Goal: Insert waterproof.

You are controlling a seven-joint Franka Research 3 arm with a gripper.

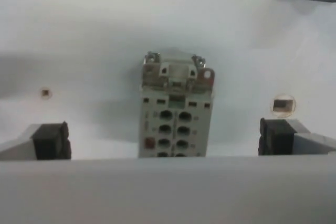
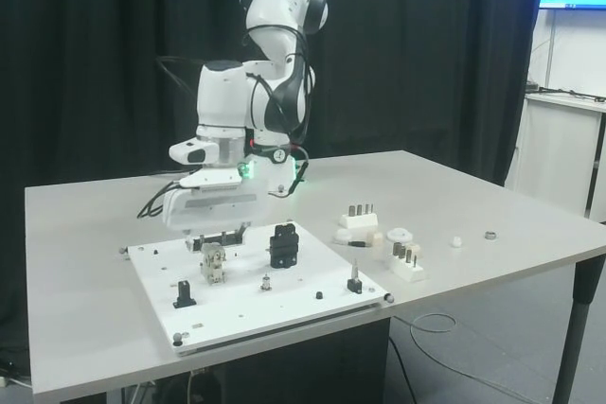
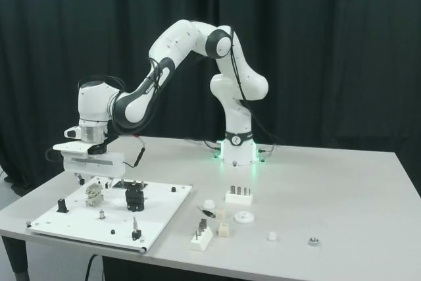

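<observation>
A: Where did the gripper (image 1: 164,139) stand?

B: Above the white board (image 2: 284,302), fingers (image 1: 51,141) spread wide and holding nothing. The waterproof connector (image 1: 176,109) stood on the board directly beneath, between the fingertips but untouched by either.

A: So which step?

B: Judged as the approach before the grasp; nothing was lifted yet. In the first room view the connector (image 2: 212,261) sat near the board's rear, just beside a black fixture (image 2: 284,246).

A: Next move?

B: Likely a straight descent staying centred, then closing on the connector's flanks. Where it was to be inserted could not be told.
</observation>
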